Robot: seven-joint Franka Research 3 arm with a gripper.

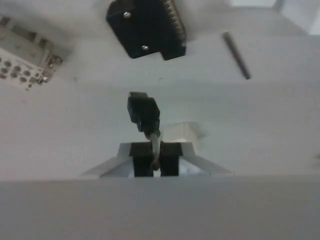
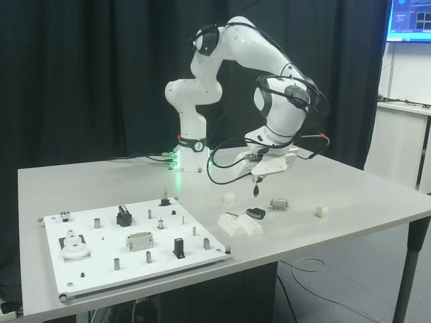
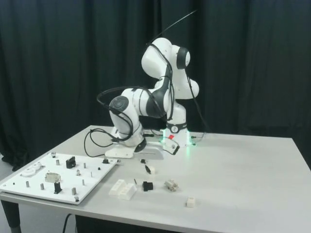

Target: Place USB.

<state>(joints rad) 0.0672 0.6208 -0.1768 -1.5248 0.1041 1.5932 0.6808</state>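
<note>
My gripper is shut on the short grey cable of a black USB plug, which dangles below the fingers, above the table. In the first room view the gripper hangs over the table's middle with the plug just above the surface, right of a small white block. The second room view shows the plug next to that white block, under the gripper.
Near the plug lie a black connector, a metal connector, a white holder with a grey pin, and another white block. A white board with several fixtures lies at the table's left front.
</note>
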